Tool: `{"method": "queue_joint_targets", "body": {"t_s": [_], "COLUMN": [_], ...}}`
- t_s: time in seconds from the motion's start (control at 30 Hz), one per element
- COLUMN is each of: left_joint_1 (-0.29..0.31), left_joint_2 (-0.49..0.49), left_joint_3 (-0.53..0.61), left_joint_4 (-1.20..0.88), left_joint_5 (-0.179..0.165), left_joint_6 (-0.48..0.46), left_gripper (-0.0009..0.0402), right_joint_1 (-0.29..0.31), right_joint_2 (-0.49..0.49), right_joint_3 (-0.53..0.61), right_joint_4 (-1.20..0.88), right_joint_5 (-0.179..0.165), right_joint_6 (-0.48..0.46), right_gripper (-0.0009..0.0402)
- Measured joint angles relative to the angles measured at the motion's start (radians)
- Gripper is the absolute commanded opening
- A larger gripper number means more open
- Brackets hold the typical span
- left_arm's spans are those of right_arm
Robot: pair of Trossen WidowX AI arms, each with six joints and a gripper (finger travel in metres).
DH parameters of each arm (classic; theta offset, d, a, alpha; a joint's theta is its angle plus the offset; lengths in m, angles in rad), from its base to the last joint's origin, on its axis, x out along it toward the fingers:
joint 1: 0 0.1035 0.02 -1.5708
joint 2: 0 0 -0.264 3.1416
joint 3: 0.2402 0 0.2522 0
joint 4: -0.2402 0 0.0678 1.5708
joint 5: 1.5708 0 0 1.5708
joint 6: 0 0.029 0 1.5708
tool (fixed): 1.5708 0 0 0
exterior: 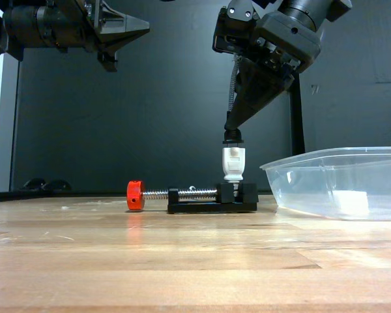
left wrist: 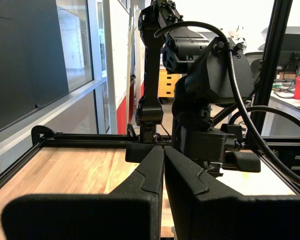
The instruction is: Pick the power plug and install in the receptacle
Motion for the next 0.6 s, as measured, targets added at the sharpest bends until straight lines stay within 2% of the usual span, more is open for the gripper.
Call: {"method": "queue_joint_targets", "body": {"t_s": [0.6], "left_joint_1": [0.0], "left_joint_2": [0.0], "left_joint_3": [0.0], "left_joint_4": [0.0], "left_joint_5": [0.0], "left_joint_6": [0.0], "left_gripper": [0.0], "right_joint_1": [-0.011], "right_joint_2": [-0.032], "right_joint_3": [-0.089], "right_joint_4": [0.124], "right_joint_5": [-0.004], "right_joint_6": [-0.005], "right_gripper": [0.0]}}
